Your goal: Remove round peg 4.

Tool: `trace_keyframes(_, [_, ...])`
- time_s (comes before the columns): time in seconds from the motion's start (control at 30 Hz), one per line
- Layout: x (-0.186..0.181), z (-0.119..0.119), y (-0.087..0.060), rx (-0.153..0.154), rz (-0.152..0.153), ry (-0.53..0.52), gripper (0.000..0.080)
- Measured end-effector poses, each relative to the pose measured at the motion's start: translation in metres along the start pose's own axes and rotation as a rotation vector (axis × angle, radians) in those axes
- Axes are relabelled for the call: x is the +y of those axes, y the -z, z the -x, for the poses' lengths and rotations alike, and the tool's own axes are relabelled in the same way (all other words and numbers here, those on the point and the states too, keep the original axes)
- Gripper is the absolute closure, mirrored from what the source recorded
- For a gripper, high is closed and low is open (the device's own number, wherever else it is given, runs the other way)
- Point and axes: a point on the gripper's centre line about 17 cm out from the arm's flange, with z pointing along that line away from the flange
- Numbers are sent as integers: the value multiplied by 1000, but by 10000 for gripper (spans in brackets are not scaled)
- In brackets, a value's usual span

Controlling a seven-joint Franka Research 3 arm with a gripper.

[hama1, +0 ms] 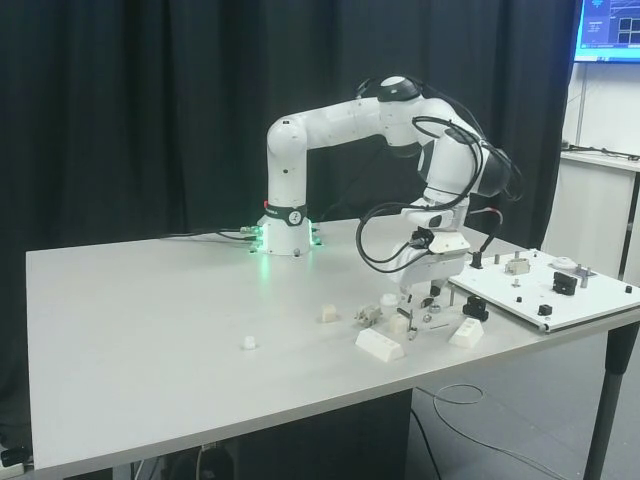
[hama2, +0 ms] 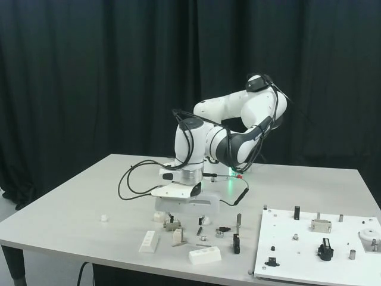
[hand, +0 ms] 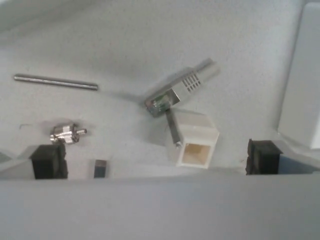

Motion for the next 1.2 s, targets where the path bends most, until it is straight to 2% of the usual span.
trace_keyframes(0.67, [-10,-7,14,2,-3,25,3])
trace_keyframes(0.9, [-34,-9,21,-10,-43,19,3])
trace_keyframes(1.2, [-92,-21,34,-8,-103,15,3])
